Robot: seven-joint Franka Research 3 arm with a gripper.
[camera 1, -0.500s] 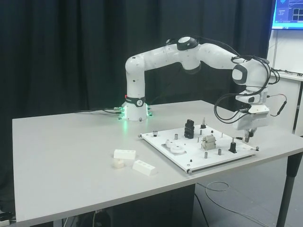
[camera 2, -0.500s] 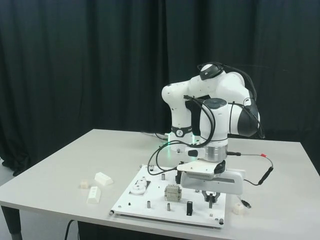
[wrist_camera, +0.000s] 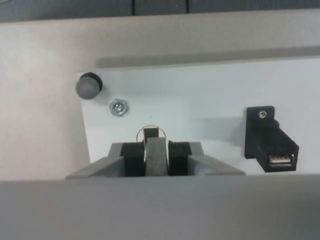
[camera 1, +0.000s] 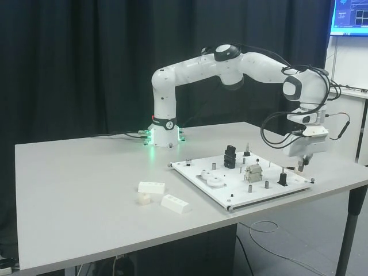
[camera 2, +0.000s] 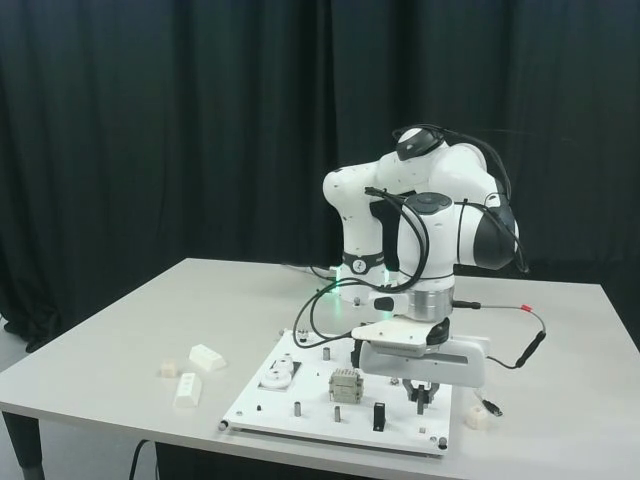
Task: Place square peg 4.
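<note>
Claw: the gripper (wrist_camera: 156, 159) was closed on square peg 4 (wrist_camera: 155, 156).
Peg: it was held upright just above a round socket (wrist_camera: 151, 132) near the white board (camera 1: 230, 192) corner.
Left: insertion and release were judged outstanding.

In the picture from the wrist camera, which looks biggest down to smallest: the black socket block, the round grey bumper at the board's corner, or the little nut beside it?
1. Black socket block, clearly largest.
2. Grey bumper.
3. Nut, smallest.
All three sit on or at the white board, at about one depth, so nearness hardly skews this.
</note>
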